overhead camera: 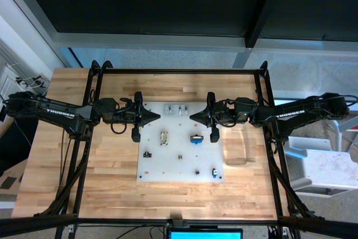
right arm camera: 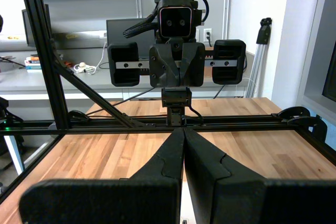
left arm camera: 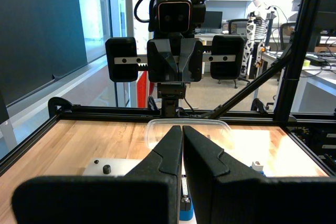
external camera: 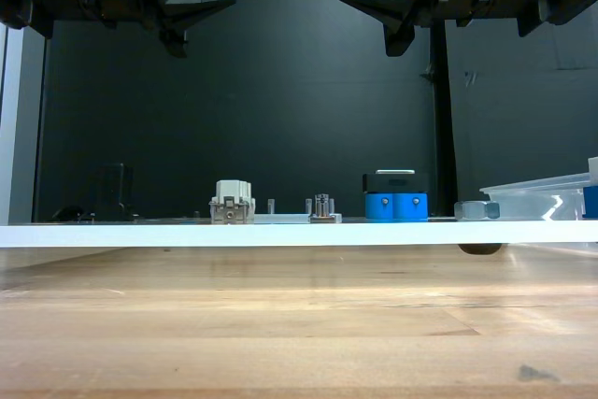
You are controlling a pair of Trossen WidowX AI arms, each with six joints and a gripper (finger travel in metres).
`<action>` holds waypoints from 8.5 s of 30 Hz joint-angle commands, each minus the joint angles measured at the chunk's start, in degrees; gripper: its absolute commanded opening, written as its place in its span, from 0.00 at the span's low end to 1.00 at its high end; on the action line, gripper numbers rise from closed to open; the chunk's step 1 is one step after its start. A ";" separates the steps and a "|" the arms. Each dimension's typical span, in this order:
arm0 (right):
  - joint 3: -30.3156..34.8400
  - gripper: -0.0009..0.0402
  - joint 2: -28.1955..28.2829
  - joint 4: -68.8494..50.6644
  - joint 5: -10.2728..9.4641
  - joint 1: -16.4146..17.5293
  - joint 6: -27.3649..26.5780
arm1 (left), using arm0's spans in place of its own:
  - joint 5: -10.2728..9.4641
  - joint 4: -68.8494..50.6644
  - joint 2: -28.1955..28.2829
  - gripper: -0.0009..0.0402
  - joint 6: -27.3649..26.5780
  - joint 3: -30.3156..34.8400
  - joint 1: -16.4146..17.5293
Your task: Unfasten the M12 fastener and place in the container
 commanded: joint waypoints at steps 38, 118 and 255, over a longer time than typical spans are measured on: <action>24.00 0.02 0.09 -64.39 5.05 7.04 12.72 | 0.00 0.02 0.00 0.02 0.00 0.02 0.04; 69.05 0.64 50.82 -108.00 2.16 24.55 52.43 | 0.00 -0.37 0.00 0.02 0.00 0.02 0.02; 63.39 0.53 48.06 -100.72 0.17 24.33 -32.26 | 0.00 -0.42 0.00 0.02 0.00 0.02 0.02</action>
